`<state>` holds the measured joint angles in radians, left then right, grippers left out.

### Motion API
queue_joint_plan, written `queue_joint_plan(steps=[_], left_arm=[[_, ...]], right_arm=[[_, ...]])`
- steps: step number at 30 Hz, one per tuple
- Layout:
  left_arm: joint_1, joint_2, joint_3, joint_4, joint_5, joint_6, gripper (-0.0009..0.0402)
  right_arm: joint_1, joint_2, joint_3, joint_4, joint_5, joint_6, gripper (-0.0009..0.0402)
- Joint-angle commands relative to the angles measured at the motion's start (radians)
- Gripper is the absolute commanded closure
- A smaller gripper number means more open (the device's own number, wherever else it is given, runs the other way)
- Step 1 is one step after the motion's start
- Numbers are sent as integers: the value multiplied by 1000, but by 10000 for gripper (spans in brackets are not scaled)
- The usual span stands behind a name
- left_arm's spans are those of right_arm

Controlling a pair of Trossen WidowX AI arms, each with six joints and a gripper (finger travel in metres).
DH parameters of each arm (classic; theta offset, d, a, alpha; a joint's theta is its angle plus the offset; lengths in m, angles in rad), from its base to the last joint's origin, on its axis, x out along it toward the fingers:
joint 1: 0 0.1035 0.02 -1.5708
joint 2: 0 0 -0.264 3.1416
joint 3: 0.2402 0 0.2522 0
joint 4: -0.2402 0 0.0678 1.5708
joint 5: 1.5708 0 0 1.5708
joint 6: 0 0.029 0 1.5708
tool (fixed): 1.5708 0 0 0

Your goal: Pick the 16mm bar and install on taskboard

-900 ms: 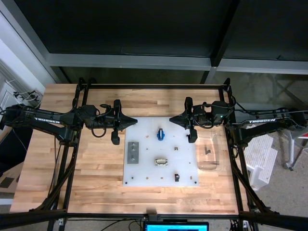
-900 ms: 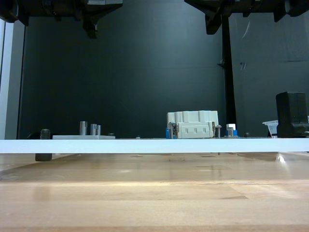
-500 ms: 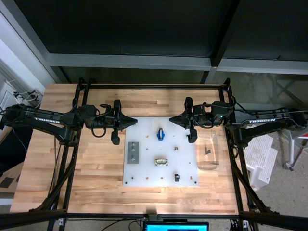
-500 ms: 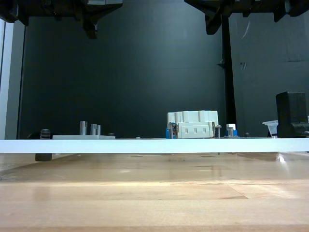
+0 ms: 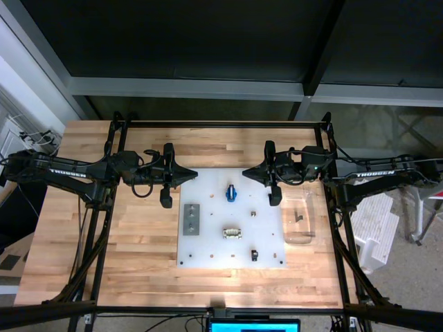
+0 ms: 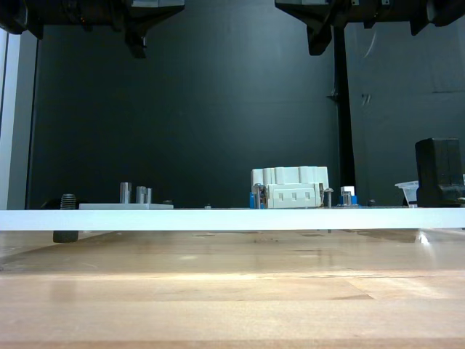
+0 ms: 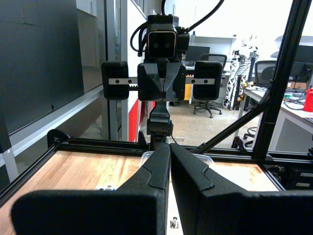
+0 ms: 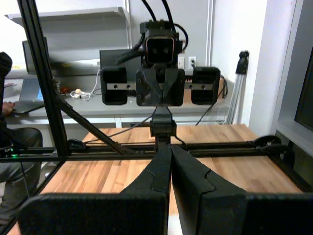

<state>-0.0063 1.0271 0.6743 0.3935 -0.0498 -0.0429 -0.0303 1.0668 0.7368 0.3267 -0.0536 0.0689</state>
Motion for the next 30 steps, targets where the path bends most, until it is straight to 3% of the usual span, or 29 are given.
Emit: queue_joint_plan(steps=[1, 14, 27, 30], left_arm=[[0, 0, 0, 0, 0, 0, 393], [0, 0, 0, 0, 0, 0, 393], [0, 0, 0, 0, 0, 0, 393], [0, 0, 0, 0, 0, 0, 393]], right_arm=[[2, -10, 21, -103, 0, 20, 394], [79, -31, 213, -844, 0, -22, 393], [166, -31, 225, -1173, 12, 31, 393], [188, -31, 225, -1223, 42, 48, 393]])
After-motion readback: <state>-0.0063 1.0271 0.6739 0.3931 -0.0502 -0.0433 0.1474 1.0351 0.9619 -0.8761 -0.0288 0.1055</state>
